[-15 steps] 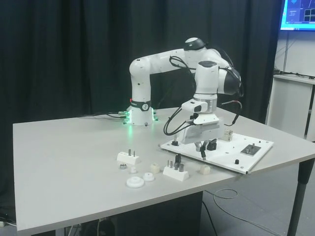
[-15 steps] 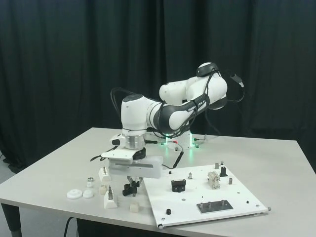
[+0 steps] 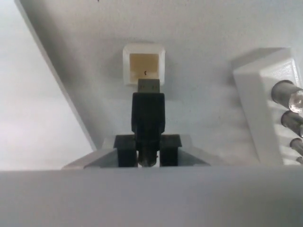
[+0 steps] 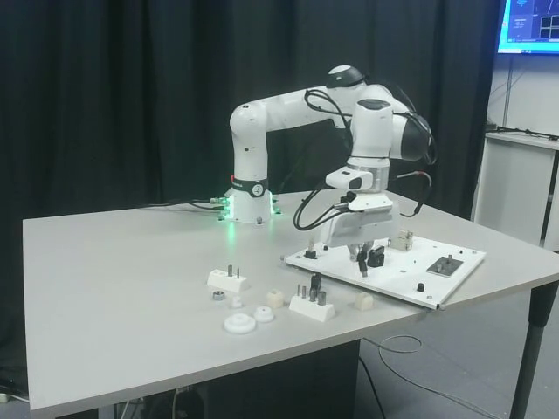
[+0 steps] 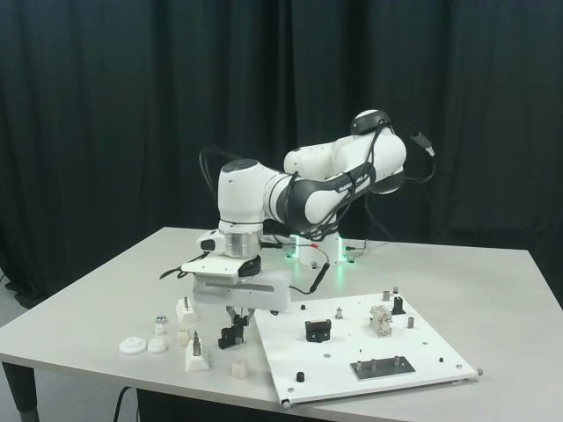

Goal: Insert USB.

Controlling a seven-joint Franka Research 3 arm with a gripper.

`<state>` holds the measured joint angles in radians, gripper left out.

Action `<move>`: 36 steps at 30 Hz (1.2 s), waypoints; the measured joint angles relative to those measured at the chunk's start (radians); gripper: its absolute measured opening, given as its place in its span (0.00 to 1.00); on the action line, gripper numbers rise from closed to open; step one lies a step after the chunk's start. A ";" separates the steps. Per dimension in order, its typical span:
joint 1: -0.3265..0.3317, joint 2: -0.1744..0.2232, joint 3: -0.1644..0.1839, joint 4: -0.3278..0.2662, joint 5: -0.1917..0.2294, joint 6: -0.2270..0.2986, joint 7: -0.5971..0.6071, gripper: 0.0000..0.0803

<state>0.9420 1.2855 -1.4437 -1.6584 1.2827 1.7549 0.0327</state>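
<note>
The grey counter [image 4: 113, 279] carries everything. The white arm [image 5: 308, 189] reaches over it, past the near edge of the white board [image 5: 369, 356], which lies just beside the pincer. The pincer [image 3: 147, 158] is clamped on the black USB plug [image 3: 148, 113], held above the counter with its metal tip pointing down. Directly below the tip sits a small white socket block [image 3: 144, 64], its square opening facing up, apart from the plug. Close beside the pincer stands a white peg holder [image 3: 272, 109]. Farther off lie white gears [image 4: 246, 319].
</note>
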 joint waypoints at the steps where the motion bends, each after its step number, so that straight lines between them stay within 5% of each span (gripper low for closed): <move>1: 0.000 0.000 -0.002 0.001 0.000 -0.001 0.000 0.12; 36: -0.005 0.000 -0.034 0.022 -0.043 -0.036 0.000 0.12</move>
<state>0.9374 1.2854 -1.4773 -1.6362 1.2392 1.7186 0.0328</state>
